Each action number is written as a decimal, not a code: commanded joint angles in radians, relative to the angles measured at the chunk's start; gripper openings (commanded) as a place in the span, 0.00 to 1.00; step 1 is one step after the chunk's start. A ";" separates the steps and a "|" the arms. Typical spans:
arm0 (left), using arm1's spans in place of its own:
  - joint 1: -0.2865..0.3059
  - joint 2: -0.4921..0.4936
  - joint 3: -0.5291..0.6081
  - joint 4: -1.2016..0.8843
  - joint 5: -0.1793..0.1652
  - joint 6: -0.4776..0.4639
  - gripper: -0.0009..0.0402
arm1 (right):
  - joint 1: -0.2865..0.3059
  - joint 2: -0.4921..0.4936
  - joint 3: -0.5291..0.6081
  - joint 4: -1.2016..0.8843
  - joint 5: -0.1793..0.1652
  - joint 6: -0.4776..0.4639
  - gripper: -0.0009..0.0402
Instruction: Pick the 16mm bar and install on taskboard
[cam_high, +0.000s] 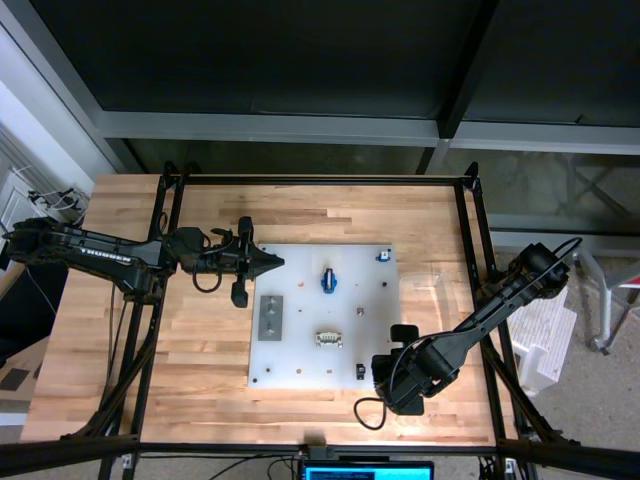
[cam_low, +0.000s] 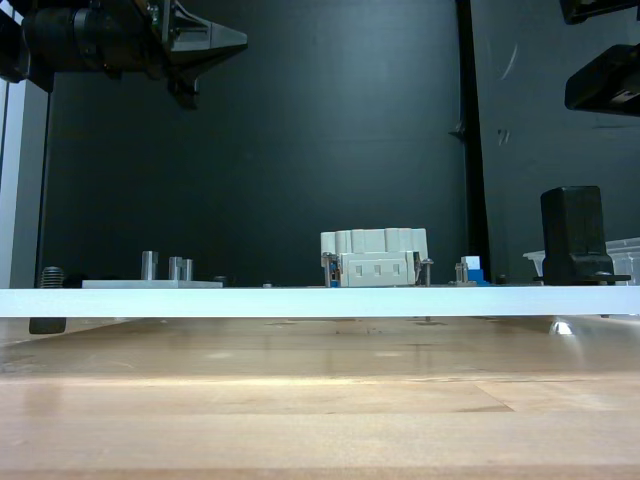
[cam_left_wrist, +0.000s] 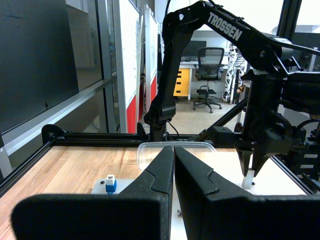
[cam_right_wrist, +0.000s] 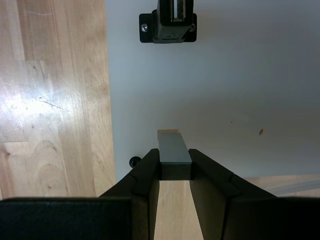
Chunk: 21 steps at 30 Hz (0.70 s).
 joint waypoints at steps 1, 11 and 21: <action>0.000 0.000 0.000 0.000 0.000 0.000 0.02 | 0.000 0.000 -0.005 0.008 0.000 0.000 0.02; 0.000 0.000 0.000 0.000 0.000 0.000 0.02 | 0.000 0.000 -0.009 0.008 0.001 0.000 0.02; 0.000 0.000 0.000 0.000 0.000 0.000 0.02 | 0.000 0.000 -0.013 0.016 0.006 0.000 0.02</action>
